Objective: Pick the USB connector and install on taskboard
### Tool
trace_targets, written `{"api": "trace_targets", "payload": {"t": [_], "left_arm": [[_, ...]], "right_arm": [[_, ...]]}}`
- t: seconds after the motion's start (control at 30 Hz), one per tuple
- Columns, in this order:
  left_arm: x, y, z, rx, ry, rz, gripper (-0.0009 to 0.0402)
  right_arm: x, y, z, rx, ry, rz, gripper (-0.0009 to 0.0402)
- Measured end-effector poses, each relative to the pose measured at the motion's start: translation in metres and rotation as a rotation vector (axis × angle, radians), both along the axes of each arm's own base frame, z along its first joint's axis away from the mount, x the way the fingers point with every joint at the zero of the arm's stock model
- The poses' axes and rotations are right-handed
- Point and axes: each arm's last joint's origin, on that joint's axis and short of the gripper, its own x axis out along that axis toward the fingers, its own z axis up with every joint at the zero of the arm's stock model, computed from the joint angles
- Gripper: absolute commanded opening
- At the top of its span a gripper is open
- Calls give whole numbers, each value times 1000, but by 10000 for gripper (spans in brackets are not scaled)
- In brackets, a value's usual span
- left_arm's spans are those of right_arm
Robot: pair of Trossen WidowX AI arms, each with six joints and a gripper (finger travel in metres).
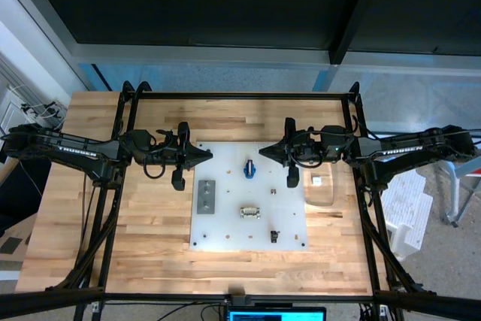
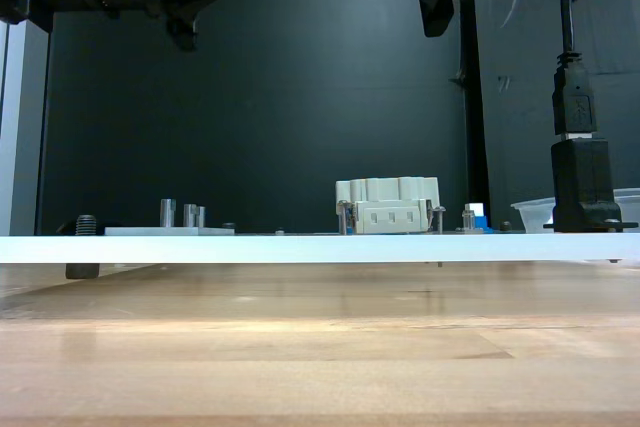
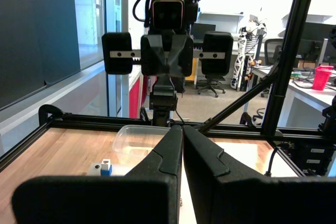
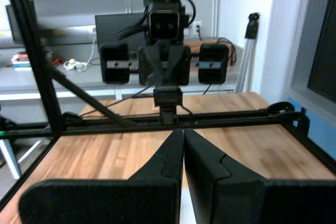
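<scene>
The USB connector [image 1: 274,235] is a tiny black piece with a bit of metal. It stands upright on the taskboard [image 1: 225,231], close to the board's near right corner and free of both arms. In the low view its dark body [image 2: 585,187] carries a metal section, with a black cable rising above it. On the taskboard also sit 1 blue knob [image 1: 249,168], 1 grey block [image 1: 205,195] and 1 cream connector [image 1: 250,212]. The left gripper [image 1: 207,154] hangs above the taskboard's far left corner, fingers pressed together. The right gripper [image 1: 264,151] hangs above the taskboard's far edge, likewise closed. The taskboard lies on a pale wooden table [image 1: 113,238]. A clear tray [image 1: 322,189] holding a white cube [image 1: 318,180] lies just beside the taskboard's right edge. A dark wall stands beyond.
</scene>
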Motion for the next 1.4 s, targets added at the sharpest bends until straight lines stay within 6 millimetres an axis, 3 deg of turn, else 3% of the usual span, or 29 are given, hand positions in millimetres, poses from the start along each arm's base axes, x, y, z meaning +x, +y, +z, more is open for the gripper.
{"api": "trace_targets", "payload": {"t": [1.4], "left_arm": [[0, 0, 0, 0, 0, 0, 0]], "right_arm": [[-15, -1, -10, -18, -28, -22, 0]]}}
